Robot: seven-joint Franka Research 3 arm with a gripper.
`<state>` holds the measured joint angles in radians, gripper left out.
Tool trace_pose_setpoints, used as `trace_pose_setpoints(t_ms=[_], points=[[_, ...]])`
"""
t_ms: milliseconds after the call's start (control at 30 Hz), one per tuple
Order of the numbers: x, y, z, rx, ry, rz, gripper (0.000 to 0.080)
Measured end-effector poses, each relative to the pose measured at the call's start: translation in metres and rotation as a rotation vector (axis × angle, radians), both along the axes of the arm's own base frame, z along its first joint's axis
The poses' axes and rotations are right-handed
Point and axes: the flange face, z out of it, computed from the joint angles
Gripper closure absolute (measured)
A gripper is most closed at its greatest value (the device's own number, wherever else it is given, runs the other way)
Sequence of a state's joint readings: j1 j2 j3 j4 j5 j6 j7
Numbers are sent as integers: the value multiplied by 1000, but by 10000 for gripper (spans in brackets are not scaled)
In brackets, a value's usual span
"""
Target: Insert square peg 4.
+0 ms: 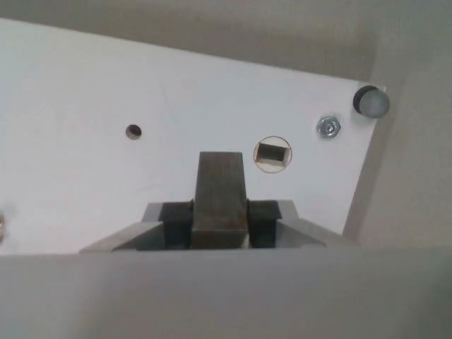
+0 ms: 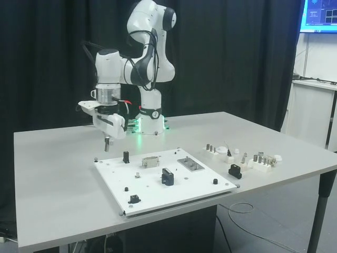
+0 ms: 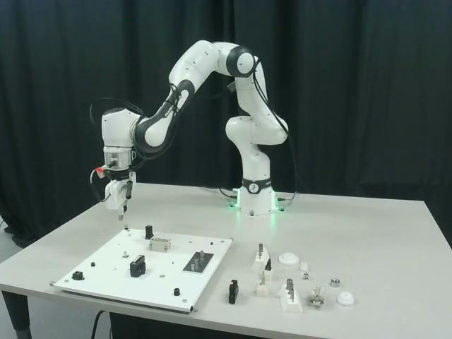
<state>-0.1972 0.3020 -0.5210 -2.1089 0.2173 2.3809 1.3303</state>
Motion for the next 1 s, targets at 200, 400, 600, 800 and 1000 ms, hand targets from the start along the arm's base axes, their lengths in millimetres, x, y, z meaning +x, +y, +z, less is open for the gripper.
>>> trace_pose_setpoints(t_ms=[200,400,600,800,1000], points=[[-4,-10,-3,34,-3,-14,648],[-7,-15,-8,62,4,-10,648],[-9,-17,-13,88,12,-17,648],[-12,-19,-17,102,19,-29,648],[-14,-19,-20,119,25,-42,648]])
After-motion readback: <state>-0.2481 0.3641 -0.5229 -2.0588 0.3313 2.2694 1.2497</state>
